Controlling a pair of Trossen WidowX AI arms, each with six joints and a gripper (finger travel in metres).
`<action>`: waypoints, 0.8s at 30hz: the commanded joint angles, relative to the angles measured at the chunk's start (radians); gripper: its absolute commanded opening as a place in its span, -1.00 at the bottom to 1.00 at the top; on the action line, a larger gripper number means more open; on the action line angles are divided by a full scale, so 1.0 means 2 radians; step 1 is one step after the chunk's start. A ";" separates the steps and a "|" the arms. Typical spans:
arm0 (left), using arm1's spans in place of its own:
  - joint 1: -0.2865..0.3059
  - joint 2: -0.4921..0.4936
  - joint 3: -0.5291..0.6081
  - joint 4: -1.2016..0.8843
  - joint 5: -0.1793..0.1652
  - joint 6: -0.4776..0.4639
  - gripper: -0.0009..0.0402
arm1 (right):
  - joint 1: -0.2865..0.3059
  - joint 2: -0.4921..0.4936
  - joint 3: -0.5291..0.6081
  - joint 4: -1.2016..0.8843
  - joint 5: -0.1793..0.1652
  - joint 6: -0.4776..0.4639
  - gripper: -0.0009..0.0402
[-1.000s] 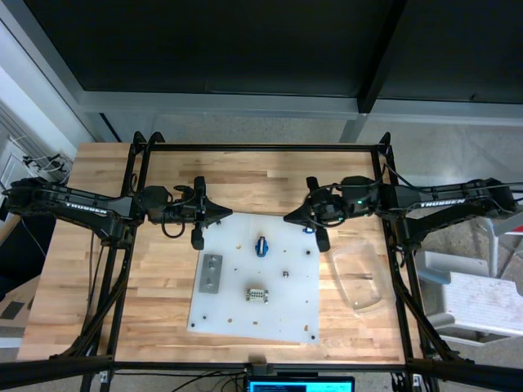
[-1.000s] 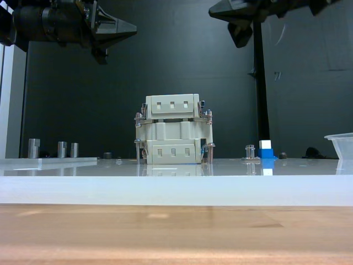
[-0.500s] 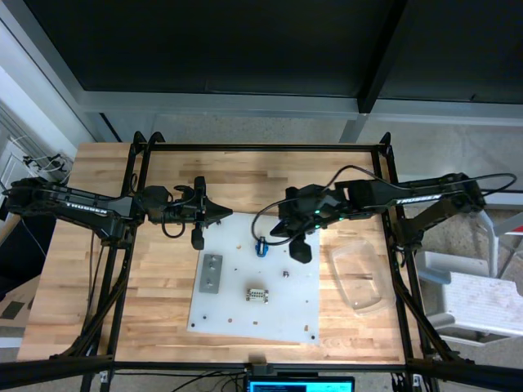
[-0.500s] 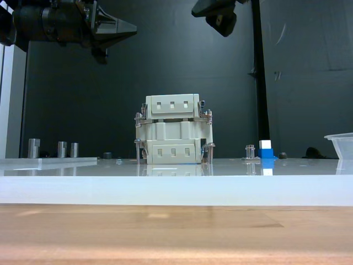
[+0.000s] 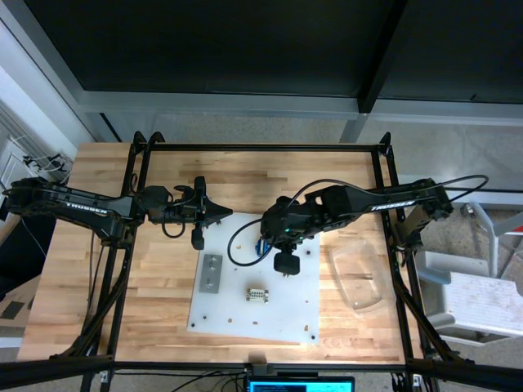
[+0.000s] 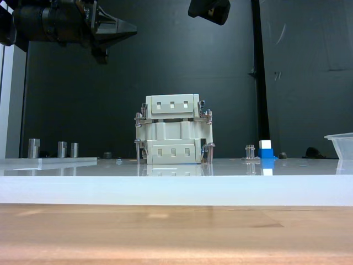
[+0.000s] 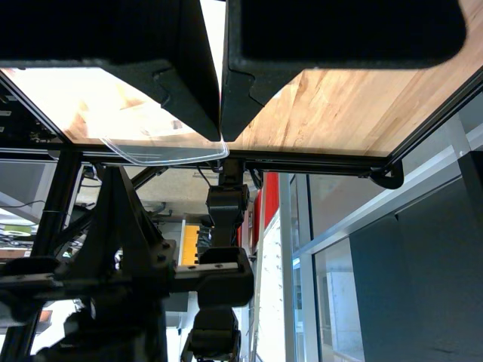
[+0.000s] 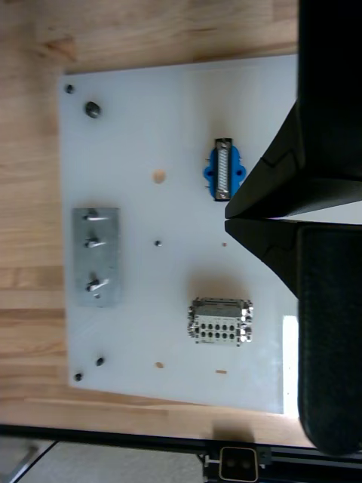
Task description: Remove the HAN10-E connector and place it in the container
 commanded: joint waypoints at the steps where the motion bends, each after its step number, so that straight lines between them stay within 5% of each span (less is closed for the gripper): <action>1: 0.000 0.000 0.000 0.000 0.000 0.000 -0.96 | 0.009 0.025 0.029 -0.023 0.000 0.014 -0.96; 12: 0.000 0.000 0.000 0.000 0.000 0.000 -0.96 | 0.041 0.114 0.128 -0.088 0.002 0.055 -0.96; 16: 0.000 0.000 0.000 0.000 0.000 0.000 -0.96 | 0.053 0.144 0.163 -0.104 0.025 0.071 -0.96; 24: 0.000 0.000 0.000 0.000 0.000 0.000 -0.96 | 0.072 0.200 0.227 -0.139 0.025 0.093 -0.96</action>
